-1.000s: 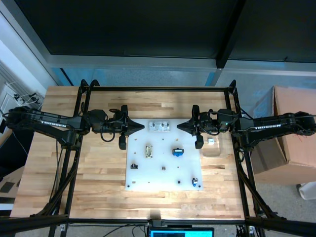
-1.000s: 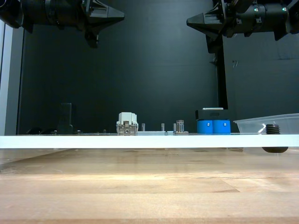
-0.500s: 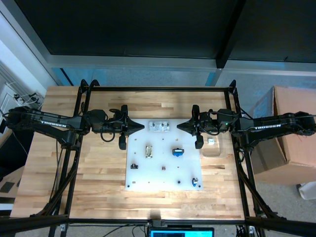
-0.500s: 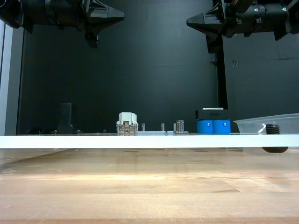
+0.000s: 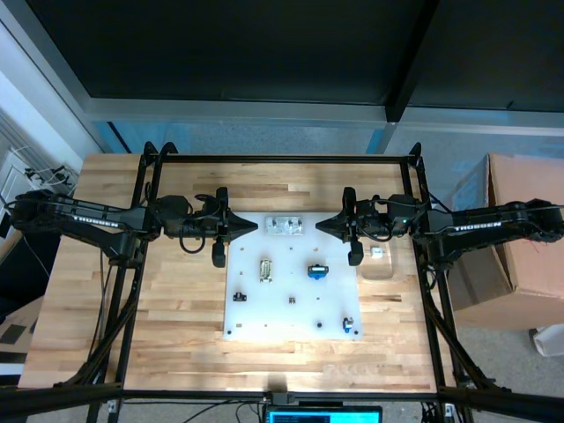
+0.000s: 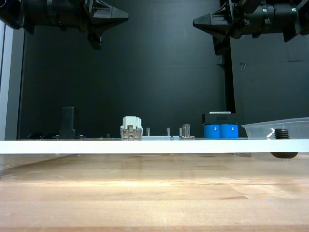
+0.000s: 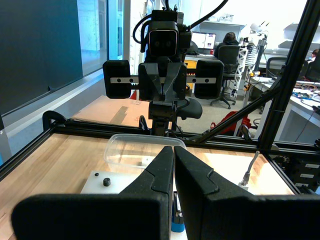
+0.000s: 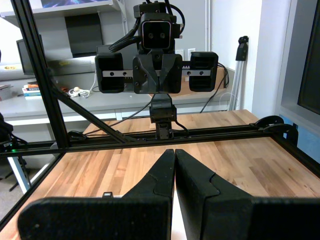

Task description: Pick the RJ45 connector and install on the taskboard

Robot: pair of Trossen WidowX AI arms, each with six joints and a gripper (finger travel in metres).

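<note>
The left end effector (image 5: 254, 226) was held high above the far left part of the white board (image 5: 264, 308) and was pointed inward across it. Its fingers (image 7: 160, 172) were fully closed, pad against pad, and nothing was gripped between them. The right end effector (image 5: 319, 225) was held at the same height above the far right part of the white board, facing the left one. Its fingers (image 8: 162, 172) were likewise pressed together, and nothing was held. A gap was kept between the two tips, above the far edge of the board. In the low view both end effectors were shown well above the tallest parts on the board.

The RJ45 connector was not held by either end effector. The blue jack (image 5: 350, 326) was located at the near right corner of the white board. Whether the connector was seated in it could not be determined. A clear tray (image 5: 381, 273) was placed just beside the right edge of the board, with a white block (image 5: 377, 252) in it. Whether the connector lay on that block could not be determined either.

A blue component (image 5: 317, 271) was mounted right of the board's centre, and a pale housing (image 5: 264, 269) left of it. The board was carried on a wooden surface (image 5: 176, 317) enclosed by a black frame (image 5: 141, 264). A cardboard box (image 5: 520, 238) was seen well to the right of the board.
</note>
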